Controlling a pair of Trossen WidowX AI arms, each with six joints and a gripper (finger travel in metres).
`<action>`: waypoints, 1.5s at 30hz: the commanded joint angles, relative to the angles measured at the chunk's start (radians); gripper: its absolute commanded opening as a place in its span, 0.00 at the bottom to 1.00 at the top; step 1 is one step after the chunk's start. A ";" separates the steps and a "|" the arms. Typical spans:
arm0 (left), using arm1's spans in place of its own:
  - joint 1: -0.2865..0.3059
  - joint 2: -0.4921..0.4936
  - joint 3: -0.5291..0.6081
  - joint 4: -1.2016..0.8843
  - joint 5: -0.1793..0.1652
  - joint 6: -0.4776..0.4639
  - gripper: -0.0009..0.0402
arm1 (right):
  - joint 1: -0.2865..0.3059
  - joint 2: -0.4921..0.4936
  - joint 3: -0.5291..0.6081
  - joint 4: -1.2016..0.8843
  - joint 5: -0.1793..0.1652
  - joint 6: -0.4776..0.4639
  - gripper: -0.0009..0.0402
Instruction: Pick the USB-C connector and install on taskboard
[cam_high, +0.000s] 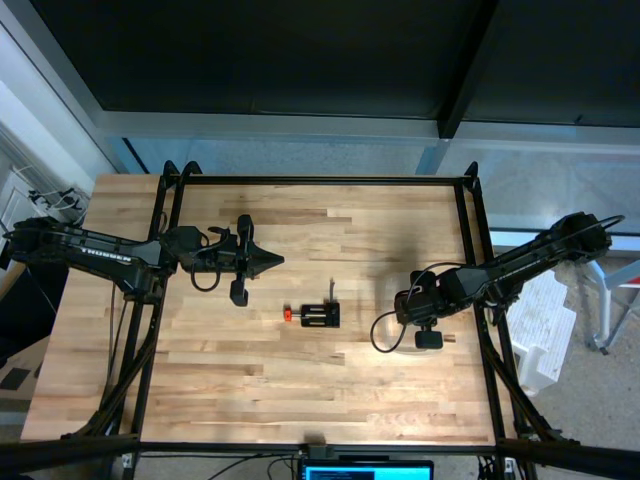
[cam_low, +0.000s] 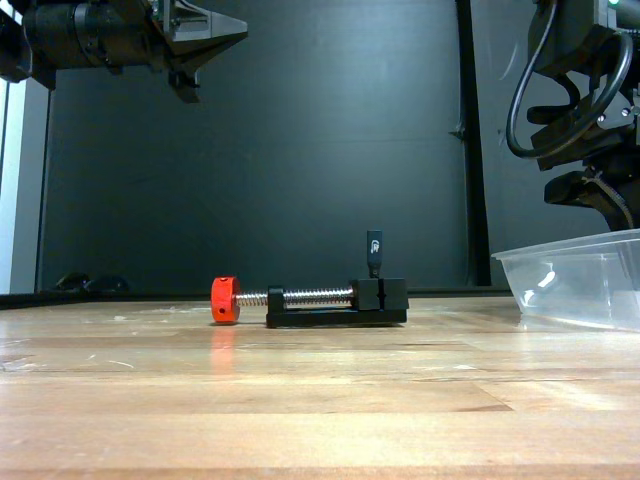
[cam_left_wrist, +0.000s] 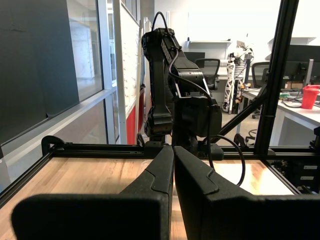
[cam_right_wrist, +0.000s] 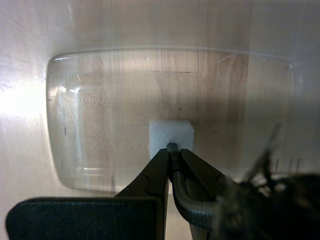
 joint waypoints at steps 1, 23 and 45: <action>0.000 0.000 0.000 0.000 0.000 0.000 0.02 | 0.000 -0.002 0.001 -0.002 0.000 -0.002 0.03; 0.000 0.000 0.000 0.000 0.000 0.000 0.02 | -0.002 -0.130 0.074 -0.118 0.002 -0.003 0.02; 0.000 0.000 0.000 0.000 0.000 0.000 0.02 | -0.007 -0.161 0.238 -0.282 0.007 -0.006 0.02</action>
